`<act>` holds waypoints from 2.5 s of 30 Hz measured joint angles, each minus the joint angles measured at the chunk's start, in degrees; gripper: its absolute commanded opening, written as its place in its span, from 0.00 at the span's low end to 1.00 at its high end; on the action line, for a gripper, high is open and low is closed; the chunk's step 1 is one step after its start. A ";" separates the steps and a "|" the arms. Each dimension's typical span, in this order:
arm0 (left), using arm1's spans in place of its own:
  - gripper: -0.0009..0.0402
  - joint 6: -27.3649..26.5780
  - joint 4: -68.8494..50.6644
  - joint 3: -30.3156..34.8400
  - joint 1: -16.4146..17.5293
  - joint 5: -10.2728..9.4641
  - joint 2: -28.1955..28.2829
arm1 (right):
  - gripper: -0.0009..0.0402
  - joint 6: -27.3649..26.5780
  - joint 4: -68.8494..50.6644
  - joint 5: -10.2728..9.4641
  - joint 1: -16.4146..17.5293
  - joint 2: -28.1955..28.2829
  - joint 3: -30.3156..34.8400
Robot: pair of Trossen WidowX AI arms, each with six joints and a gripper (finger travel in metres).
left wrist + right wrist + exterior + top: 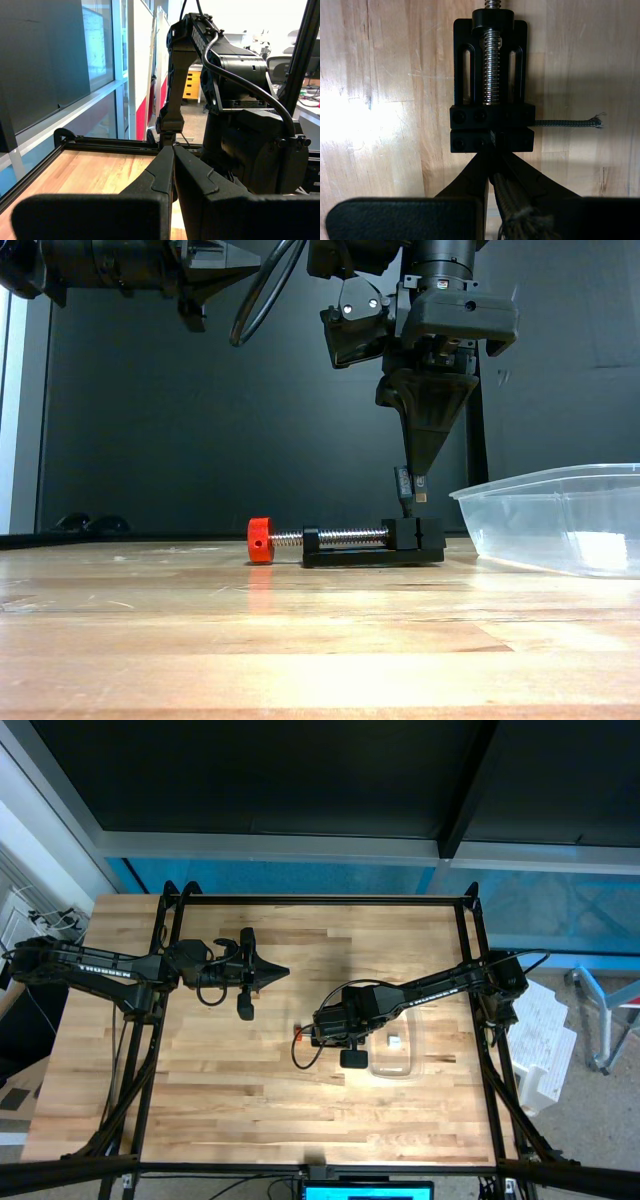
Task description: Pick the usb-c connector and install on the hub
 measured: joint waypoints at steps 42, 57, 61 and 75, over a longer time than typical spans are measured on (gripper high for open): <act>0.02 -0.02 0.00 -0.02 0.00 0.00 -0.02 | 0.02 -3.28 -3.91 -0.02 -0.68 -8.15 2.93; 0.02 0.00 0.00 0.00 0.00 0.02 -0.02 | 0.02 -3.65 -2.93 -0.04 -0.85 -4.79 3.63; 0.02 0.00 0.04 -0.02 0.00 0.00 0.00 | 0.02 -3.93 -2.54 -0.02 -0.85 -4.22 3.63; 0.02 0.00 -0.04 0.00 0.00 0.00 0.00 | 0.02 -3.17 -2.14 -0.17 -0.76 -3.72 2.99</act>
